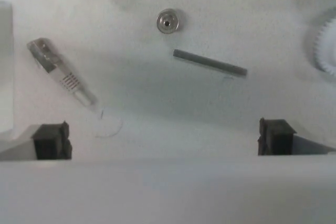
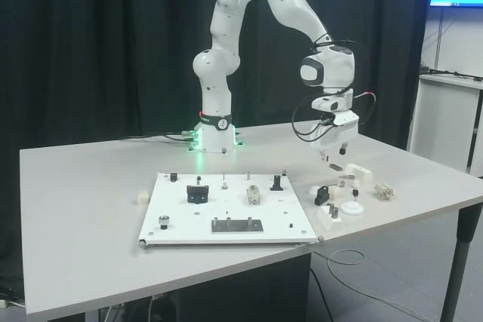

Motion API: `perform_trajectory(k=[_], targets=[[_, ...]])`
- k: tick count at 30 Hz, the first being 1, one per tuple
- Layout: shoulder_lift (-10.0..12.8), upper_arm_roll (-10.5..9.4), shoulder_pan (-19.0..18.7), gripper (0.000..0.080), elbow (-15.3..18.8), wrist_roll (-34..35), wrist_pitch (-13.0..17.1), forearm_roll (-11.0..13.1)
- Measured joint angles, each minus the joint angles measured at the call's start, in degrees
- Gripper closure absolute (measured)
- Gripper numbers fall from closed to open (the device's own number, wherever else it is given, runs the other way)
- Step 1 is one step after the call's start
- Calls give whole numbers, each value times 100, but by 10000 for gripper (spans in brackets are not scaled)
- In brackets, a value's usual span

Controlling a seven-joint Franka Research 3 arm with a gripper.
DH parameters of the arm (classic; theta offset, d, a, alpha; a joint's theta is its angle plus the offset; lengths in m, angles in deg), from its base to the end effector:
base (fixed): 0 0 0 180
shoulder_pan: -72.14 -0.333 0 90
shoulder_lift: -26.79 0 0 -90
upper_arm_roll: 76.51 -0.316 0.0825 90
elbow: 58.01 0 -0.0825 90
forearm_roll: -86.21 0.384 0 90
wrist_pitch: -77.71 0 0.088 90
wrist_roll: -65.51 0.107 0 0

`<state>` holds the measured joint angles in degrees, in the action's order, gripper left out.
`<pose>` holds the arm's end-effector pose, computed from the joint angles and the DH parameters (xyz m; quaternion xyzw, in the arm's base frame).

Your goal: Remove bolt 4.

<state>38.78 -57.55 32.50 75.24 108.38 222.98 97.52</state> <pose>0.4896 0.1806 0.2555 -0.9633 0.2674 0.0050 0.0240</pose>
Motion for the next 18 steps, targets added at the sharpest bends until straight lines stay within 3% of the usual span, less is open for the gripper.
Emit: perform_trajectory(k=[18], targets=[[-53, 0, -7, 3, 0, 57, 29, -96]])
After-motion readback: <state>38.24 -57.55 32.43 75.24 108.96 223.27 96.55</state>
